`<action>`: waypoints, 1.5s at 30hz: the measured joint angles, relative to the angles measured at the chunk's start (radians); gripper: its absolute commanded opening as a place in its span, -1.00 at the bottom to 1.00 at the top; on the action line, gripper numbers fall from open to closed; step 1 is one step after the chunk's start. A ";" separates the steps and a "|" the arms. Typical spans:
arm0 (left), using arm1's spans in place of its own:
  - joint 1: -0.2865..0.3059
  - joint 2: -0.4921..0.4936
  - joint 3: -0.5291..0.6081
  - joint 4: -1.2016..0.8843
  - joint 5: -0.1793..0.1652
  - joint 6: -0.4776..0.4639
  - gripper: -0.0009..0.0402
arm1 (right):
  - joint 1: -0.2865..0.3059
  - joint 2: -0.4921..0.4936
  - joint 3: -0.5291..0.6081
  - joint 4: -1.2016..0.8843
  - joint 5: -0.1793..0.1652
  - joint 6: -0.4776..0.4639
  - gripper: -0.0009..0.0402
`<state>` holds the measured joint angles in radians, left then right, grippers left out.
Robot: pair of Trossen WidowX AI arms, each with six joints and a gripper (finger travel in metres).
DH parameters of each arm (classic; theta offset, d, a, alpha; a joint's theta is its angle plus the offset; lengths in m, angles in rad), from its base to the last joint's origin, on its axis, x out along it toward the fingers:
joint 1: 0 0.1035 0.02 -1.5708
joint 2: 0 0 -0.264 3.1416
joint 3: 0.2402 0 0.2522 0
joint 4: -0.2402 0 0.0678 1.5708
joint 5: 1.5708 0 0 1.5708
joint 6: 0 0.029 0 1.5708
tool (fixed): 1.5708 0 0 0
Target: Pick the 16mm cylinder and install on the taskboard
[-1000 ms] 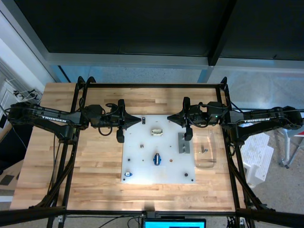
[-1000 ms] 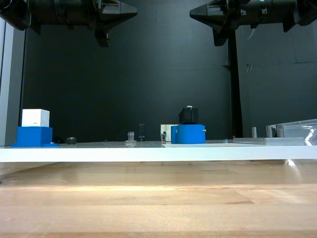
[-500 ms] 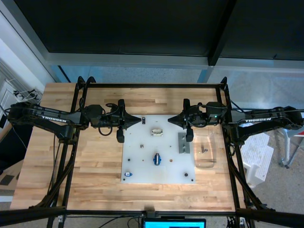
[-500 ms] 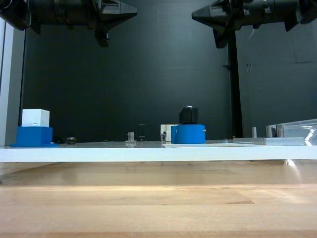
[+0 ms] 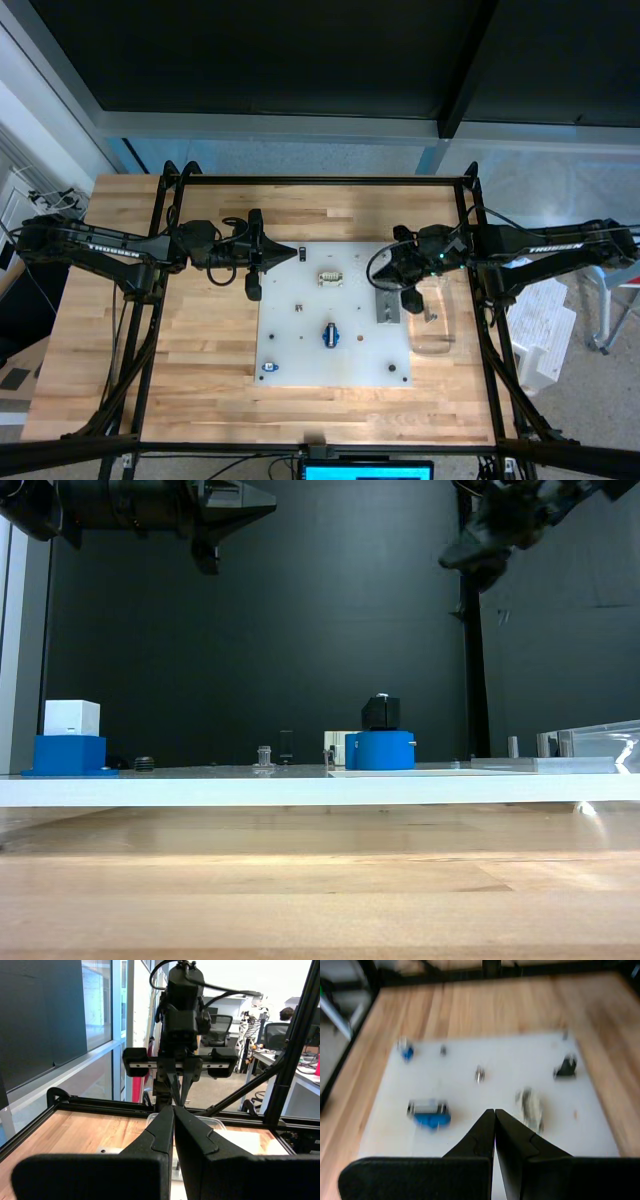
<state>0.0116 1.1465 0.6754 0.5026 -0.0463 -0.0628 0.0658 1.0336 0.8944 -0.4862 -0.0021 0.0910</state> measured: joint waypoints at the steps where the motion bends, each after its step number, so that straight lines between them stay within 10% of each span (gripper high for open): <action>1: 0.000 0.000 0.000 0.000 0.000 0.000 -0.96 | 0.009 0.000 0.010 -0.049 0.006 0.000 -0.96; 18: 0.000 0.000 0.000 0.000 0.000 0.000 -0.96 | 0.134 0.000 0.071 -0.566 0.037 0.053 -0.89; 45: 0.000 0.000 0.000 0.000 0.000 0.000 -0.96 | 0.306 0.005 -0.097 -0.664 0.089 0.264 0.20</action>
<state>0.0116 1.1465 0.6754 0.5026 -0.0463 -0.0624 0.3714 1.0389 0.7975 -1.1500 0.0868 0.3546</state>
